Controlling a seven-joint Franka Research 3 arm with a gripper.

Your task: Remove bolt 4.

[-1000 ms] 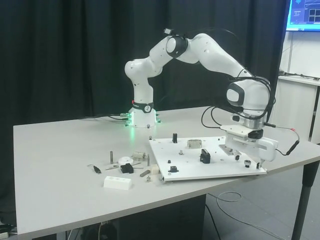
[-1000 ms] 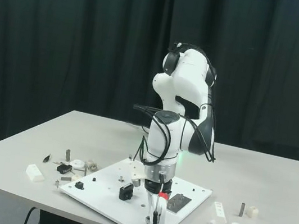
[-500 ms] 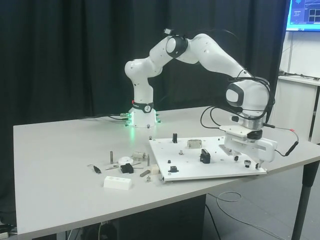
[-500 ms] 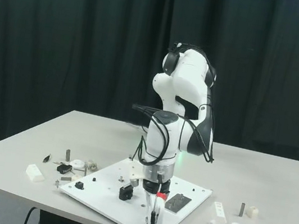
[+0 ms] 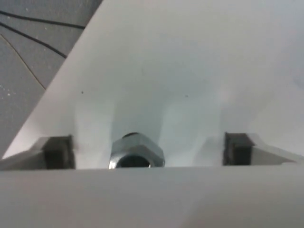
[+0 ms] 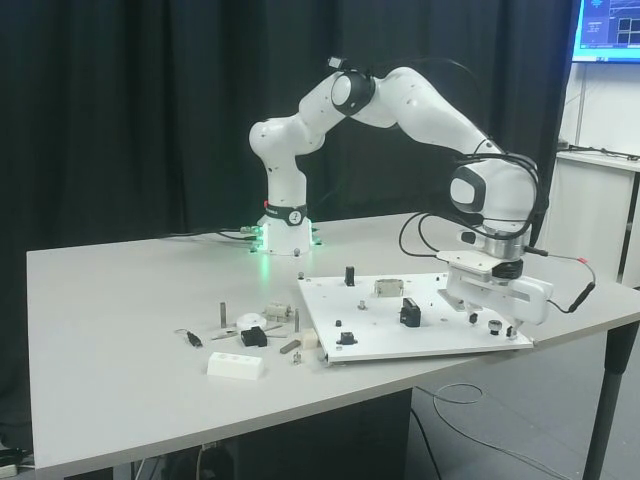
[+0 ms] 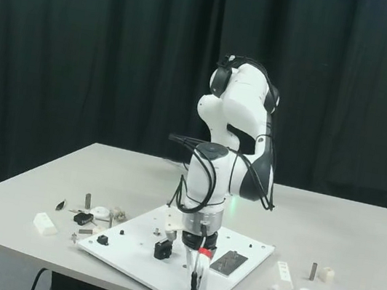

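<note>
bolt 4 point(image 5: 137, 151) sits on the white board point(image 5: 190, 71), close to its outer corner, and my claw point(image 5: 147, 153) is spread wide around it, one fingertip point(image 5: 59, 152) on each side, neither touching. the bolt's nearer one fingertip than the other, so closing could shove or tilt it. the board edge and the tabletop point(image 6: 120, 290) edge are right there; open room lies back over the board.

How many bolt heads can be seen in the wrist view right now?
1. A hex bolt stands on the white board, inside the open gripper, untouched by it. Others may lie hidden outside this view.
</note>
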